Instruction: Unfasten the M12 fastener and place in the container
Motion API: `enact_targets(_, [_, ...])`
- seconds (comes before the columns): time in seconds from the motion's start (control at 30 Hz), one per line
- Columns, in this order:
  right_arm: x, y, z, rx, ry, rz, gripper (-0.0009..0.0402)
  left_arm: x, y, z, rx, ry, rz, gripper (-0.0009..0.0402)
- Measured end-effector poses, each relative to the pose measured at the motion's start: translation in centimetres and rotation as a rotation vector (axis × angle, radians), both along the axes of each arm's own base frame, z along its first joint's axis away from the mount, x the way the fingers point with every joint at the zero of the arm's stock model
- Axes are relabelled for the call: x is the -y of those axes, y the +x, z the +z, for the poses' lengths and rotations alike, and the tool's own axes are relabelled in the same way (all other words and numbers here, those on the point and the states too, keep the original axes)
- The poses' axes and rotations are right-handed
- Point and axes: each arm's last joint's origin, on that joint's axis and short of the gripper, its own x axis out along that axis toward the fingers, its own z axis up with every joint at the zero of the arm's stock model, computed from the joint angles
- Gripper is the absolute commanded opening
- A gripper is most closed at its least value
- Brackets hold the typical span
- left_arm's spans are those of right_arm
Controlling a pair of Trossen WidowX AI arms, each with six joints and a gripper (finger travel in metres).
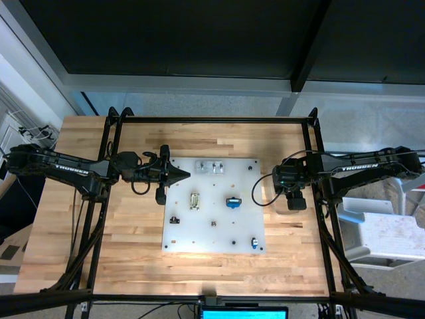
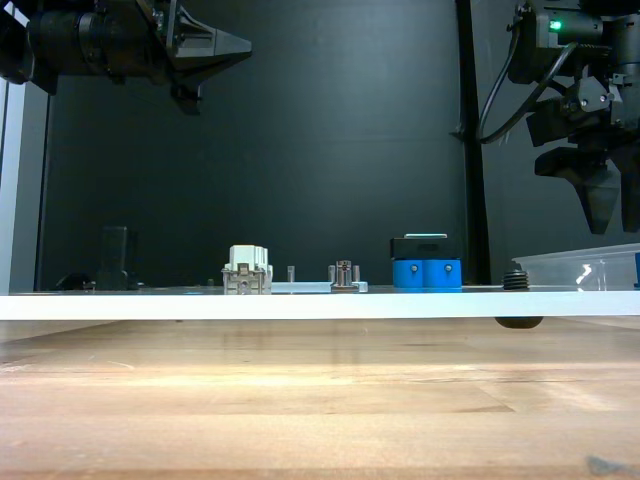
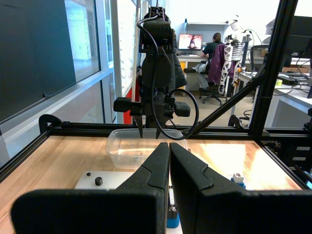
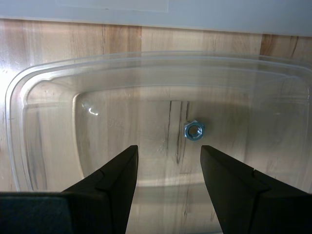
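My right gripper [image 4: 169, 148] hangs, jaws parted, over the clear rectangular plastic tub [image 4: 48, 122] holding the small silver hex nut [image 4: 194, 130]. My left gripper [image 3: 169, 144], clenched empty, hovers by the flat white board's [image 1: 199, 232] left edge.

From my remote seat, the board [image 1: 212, 206] lies in the middle of the desk [image 1: 99, 266]. The left gripper [image 1: 182, 175] hangs over the board's far left edge. The container [image 1: 264, 194] sits on the desk just right of the board, with the right gripper [image 4: 168, 148] directly above it. The M12 fastener [image 4: 194, 130] lies inside the container, on its floor. The bare stud [image 2: 515, 281] stands at the board's near right edge.
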Motion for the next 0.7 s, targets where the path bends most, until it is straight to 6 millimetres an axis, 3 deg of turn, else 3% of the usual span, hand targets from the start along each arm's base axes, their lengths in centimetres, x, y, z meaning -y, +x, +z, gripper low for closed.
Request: enact_targets(0.7, [0.0, 0.08, 0.01, 0.009, 0.0, 0.0, 0.0177, 0.0, 0.0, 0.0, 0.0, 0.0, 0.0, 0.0])
